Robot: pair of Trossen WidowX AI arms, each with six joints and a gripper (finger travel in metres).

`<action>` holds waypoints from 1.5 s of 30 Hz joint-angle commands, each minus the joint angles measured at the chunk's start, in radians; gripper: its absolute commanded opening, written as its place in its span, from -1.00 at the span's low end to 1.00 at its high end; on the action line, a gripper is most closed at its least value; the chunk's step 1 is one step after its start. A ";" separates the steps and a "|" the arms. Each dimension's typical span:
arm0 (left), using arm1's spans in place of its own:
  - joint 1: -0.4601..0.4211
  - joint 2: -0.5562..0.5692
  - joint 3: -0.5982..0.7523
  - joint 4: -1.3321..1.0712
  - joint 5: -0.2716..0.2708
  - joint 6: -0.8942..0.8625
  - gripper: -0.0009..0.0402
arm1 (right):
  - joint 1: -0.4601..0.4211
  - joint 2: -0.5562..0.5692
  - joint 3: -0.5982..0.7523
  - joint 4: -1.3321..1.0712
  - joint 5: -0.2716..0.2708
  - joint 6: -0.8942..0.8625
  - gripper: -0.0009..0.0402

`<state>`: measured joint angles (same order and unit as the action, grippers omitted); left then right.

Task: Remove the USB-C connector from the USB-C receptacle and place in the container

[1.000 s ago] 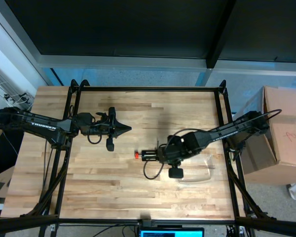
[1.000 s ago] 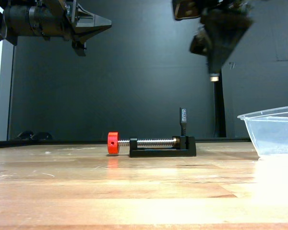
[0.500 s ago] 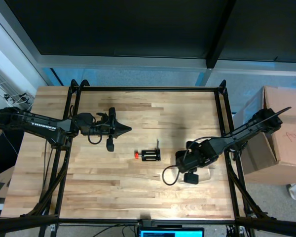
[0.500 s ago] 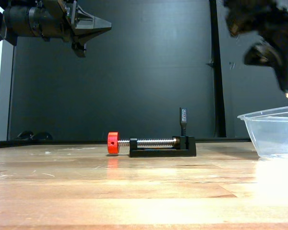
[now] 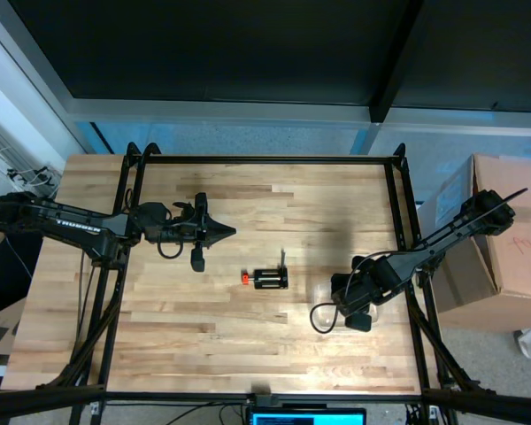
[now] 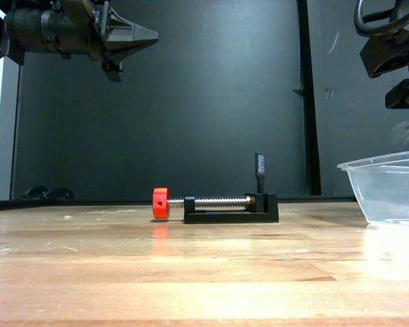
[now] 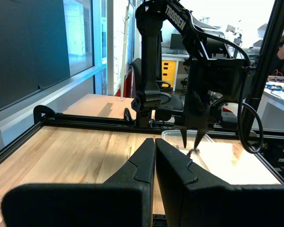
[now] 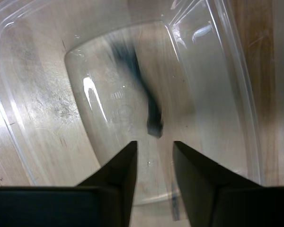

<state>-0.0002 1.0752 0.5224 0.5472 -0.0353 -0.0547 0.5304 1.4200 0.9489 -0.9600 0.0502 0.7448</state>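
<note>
"Well, where is the USB-C connector [image 8: 150, 109]?"
"Inside the container [image 8: 237, 99], blurred, lying clear of my right pincer [image 8: 154, 143], which hangs released above it."
"And your left pincer [image 7: 155, 141]?"
"Clenched, raised over the surface [image 5: 203, 305], well apart from the USB-C receptacle [image 6: 260, 165]."

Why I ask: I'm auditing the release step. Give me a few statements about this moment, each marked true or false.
1. The right gripper is open above the container. True.
2. The USB-C connector is pinched between the right gripper's fingers. False: it is free of them, within the container's outline.
3. The left gripper is shut, held above the table. True.
4. The clamp sits inside the container. False: it stands on the table, apart from the container.
</note>
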 commanded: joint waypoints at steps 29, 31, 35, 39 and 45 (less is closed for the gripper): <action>0.000 0.000 0.000 0.000 0.000 0.000 -0.96 | -0.390 -0.386 -0.055 0.424 0.055 -0.599 -0.98; 0.000 0.000 0.000 0.000 0.000 0.000 -0.96 | -0.433 -0.417 -0.095 0.521 0.015 -0.634 -0.93; 0.000 0.000 0.000 0.000 0.001 0.000 -0.96 | -0.499 -0.474 -0.185 0.744 -0.056 -0.684 -0.96; 0.000 0.000 0.000 0.000 0.000 0.000 -0.96 | -0.544 -0.503 -0.269 0.954 -0.087 -0.708 -0.96; 0.000 0.000 0.000 0.000 0.000 0.000 -0.96 | -0.608 -0.504 -0.385 1.242 -0.158 -0.709 -0.96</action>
<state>-0.0002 1.0748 0.5228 0.5472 -0.0349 -0.0547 -0.0731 0.9150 0.5858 0.2302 -0.1036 0.0353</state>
